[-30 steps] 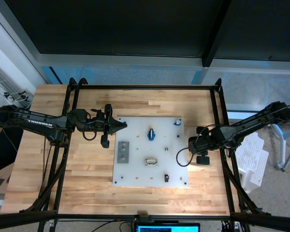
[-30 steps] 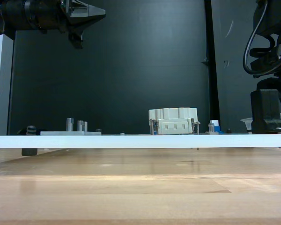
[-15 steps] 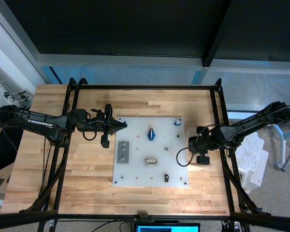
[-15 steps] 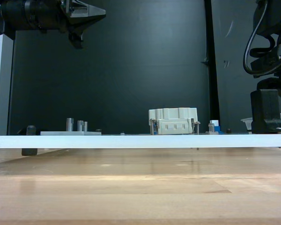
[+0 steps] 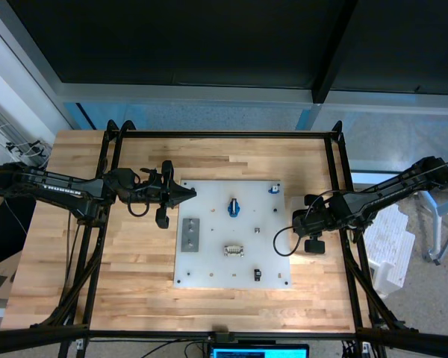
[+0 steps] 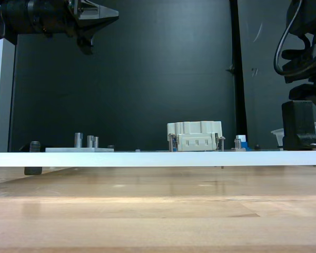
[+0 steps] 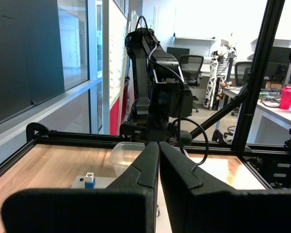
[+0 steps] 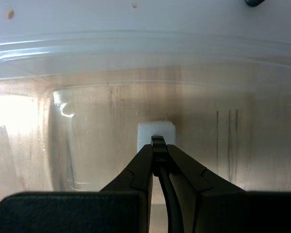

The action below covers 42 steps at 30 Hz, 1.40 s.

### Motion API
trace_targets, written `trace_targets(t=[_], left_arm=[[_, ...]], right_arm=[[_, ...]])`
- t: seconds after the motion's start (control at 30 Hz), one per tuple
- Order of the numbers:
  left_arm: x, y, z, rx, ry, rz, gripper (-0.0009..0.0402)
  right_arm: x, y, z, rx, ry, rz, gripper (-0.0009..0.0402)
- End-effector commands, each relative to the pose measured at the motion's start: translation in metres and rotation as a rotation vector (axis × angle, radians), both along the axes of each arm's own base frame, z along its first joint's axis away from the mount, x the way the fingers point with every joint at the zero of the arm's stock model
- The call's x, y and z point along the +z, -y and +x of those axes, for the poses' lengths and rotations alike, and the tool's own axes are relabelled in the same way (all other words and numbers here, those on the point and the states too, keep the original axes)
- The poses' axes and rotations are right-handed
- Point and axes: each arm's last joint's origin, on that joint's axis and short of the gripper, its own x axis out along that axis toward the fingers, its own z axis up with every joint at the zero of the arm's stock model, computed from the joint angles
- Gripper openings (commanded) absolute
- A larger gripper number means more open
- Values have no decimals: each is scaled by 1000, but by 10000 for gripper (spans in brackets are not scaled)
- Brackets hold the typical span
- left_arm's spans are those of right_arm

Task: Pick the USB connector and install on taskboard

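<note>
Over the wooden table (image 5: 134,298), the right gripper (image 8: 158,148) pinches the USB connector (image 8: 158,140) above the clear tray (image 8: 87,145), right of the taskboard (image 5: 209,276); the left gripper (image 5: 191,192) hovers, fingers pressed together, at its left edge.
</note>
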Motion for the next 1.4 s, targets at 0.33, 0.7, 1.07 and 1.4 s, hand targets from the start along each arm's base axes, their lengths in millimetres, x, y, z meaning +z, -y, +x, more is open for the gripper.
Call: trace_targets(t=[0.33,0.7,1.07,1.4], left_arm=[[0,0,0,0,0,0,0],[0,0,0,0,0,0,0],[0,0,0,0,0,0,0],[0,0,0,0,0,0,0]], right_arm=[[10,0,0,-8,11,2,0],[54,-4,9,34,61,11,0],[72,-23,37,71,83,9,0],[77,-62,75,50,61,34,0]])
